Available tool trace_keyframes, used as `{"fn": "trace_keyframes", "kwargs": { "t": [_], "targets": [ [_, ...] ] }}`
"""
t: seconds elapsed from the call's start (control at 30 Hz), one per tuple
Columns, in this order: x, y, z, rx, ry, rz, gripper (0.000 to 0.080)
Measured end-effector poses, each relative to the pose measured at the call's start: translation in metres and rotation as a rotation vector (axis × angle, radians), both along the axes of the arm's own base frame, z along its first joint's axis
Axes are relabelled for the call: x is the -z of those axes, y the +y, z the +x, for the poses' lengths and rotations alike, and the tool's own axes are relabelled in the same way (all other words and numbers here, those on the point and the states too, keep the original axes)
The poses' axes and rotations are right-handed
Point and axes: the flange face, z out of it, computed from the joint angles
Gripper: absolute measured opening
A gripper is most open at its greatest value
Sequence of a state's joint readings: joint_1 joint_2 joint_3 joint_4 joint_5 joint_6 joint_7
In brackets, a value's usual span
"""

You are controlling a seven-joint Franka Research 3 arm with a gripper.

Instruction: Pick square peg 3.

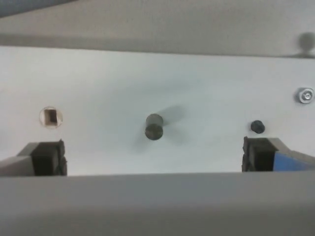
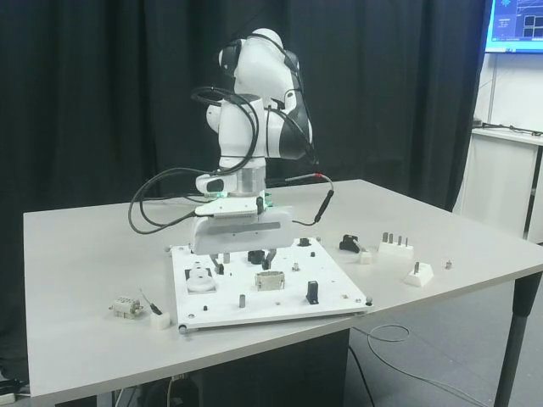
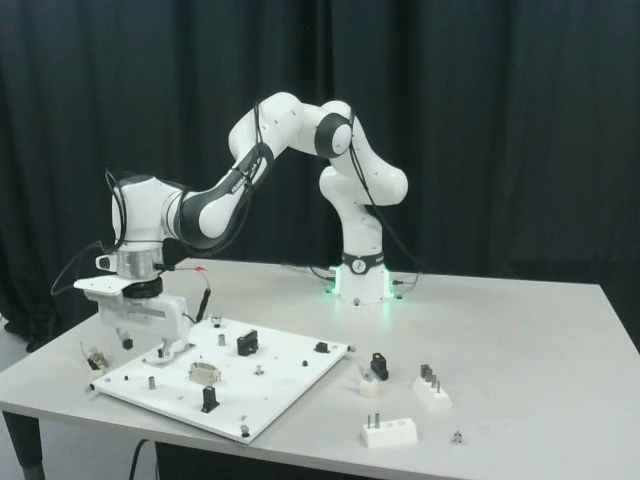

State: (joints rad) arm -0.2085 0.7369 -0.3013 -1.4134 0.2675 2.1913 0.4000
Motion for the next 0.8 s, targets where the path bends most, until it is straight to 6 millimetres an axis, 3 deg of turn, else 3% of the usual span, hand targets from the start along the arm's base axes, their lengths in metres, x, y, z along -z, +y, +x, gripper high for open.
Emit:
{"fn": "trace_keyframes", "kwargs": {
  "t": [0.8],
  "targets": [
    [-0.027,-0.01,-0.006,0.012,0.0,-0.004,0.08]
  ]
}}
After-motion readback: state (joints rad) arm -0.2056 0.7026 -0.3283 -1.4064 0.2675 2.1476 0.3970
